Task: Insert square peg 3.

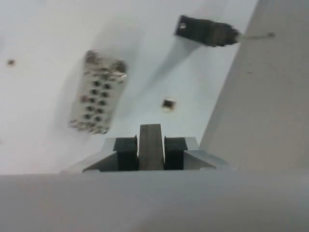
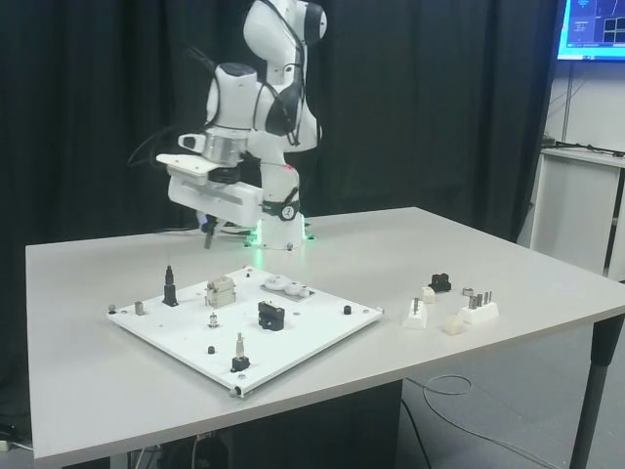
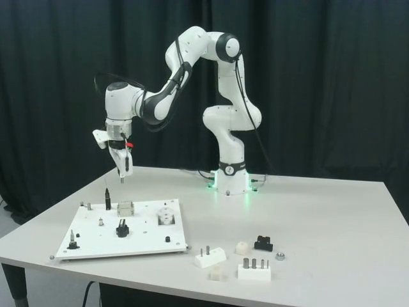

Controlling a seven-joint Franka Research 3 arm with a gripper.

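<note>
A white robot arm (image 3: 192, 70) stands bolted to a grey counter (image 3: 319, 211) in a room hung with black curtains (image 3: 319, 83). Its gripper (image 3: 121, 171) hangs in the air above the far edge of a white board (image 3: 144, 246) that lies flat on the counter.

In the wrist view, the gripper's two black fingers (image 1: 126, 152) are closed on a small grey square peg (image 1: 151, 146), which stands upright between them with its end pointing down toward the board. Below it on the board is a small square hole (image 1: 168, 103), apart from the peg. Nearby sit a pale connector block with rows of holes (image 1: 96, 92) and a black holder with a thin pin (image 1: 207, 30).

The peg looks like metal: stiff, light, smooth-sided, and likely to slip or twist if held loosely. Gripping its flat sides near the top, as it is now, leaves the lower end free to enter the hole.

Well apart from the board, on the counter's near side, stand a few small white blocks with pegs in them (image 3: 254, 270). A green light (image 3: 214, 185) glows at the arm's base.
</note>
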